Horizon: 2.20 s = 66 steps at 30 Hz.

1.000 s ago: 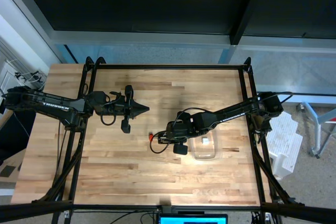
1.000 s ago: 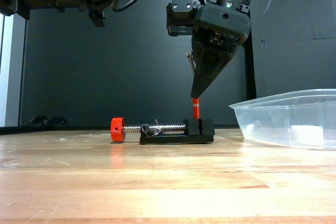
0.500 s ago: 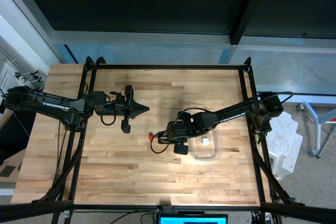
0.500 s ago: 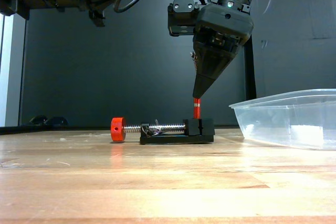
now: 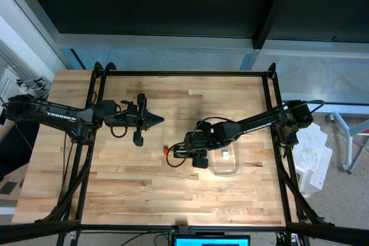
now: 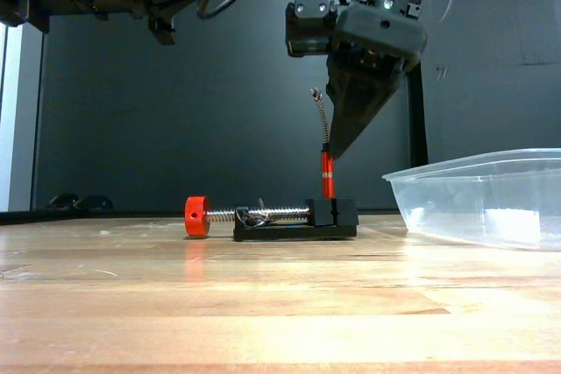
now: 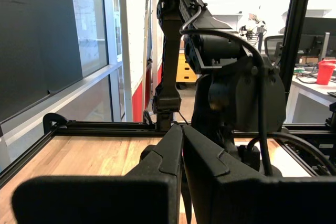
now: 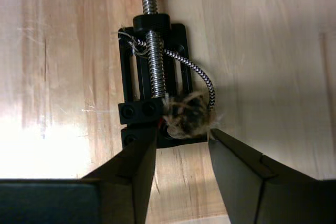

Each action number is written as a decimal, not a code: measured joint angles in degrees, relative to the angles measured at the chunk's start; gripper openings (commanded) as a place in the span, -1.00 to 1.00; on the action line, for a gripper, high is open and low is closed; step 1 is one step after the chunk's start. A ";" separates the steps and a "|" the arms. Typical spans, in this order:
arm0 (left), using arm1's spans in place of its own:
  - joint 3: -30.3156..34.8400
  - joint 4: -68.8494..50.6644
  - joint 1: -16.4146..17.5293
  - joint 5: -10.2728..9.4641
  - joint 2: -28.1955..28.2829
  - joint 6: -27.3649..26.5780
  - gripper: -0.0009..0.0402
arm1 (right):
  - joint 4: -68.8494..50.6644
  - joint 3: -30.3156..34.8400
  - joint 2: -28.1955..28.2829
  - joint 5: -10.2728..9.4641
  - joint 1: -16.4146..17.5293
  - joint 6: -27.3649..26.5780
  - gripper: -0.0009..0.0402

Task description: Pick the RCA connector and install on taskboard

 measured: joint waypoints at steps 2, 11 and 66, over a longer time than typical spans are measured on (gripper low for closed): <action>0.00 0.02 0.00 0.00 0.00 -0.02 -0.96 | -0.02 0.02 -0.87 0.00 0.00 0.00 -0.16; 0.00 0.00 0.00 0.00 0.00 0.00 -0.96 | -1.60 0.13 -3.41 -0.15 0.04 0.00 -0.16; -0.02 0.02 0.00 0.02 -0.02 0.00 -0.96 | 55.21 -31.28 -36.61 -8.33 -7.58 -13.35 -0.96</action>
